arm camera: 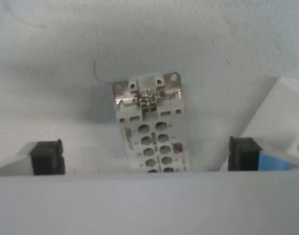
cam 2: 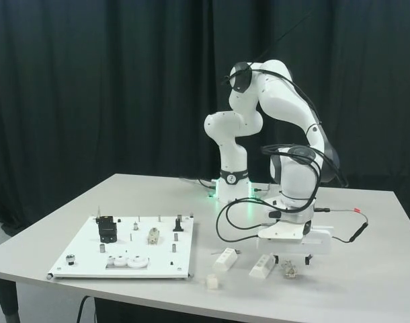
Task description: Remove D-SUB.
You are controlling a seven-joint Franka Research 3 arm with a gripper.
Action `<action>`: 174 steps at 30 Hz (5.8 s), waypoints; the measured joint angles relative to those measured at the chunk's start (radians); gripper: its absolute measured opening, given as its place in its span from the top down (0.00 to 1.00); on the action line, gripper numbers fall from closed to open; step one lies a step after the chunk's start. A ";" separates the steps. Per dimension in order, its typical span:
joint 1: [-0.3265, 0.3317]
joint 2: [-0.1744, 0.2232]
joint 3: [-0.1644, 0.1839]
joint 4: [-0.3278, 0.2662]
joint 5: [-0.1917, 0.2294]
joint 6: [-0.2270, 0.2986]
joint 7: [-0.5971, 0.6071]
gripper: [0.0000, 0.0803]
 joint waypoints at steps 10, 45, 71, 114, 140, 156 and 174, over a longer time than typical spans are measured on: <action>-0.002 0.000 -0.008 0.054 -0.004 -0.070 0.011 0.01; -0.021 -0.001 -0.035 0.147 -0.057 -0.182 0.011 0.00; -0.219 -0.041 -0.082 0.154 -0.206 -0.299 -0.140 0.00; -0.697 -0.134 -0.068 0.108 -0.245 -0.350 -0.699 0.00; -0.710 -0.165 -0.219 -0.043 -0.112 -0.135 -0.882 0.00; -0.712 -0.147 -0.260 -0.060 -0.012 -0.091 -0.984 0.00; -0.718 -0.115 -0.270 -0.060 0.044 -0.055 -1.034 0.00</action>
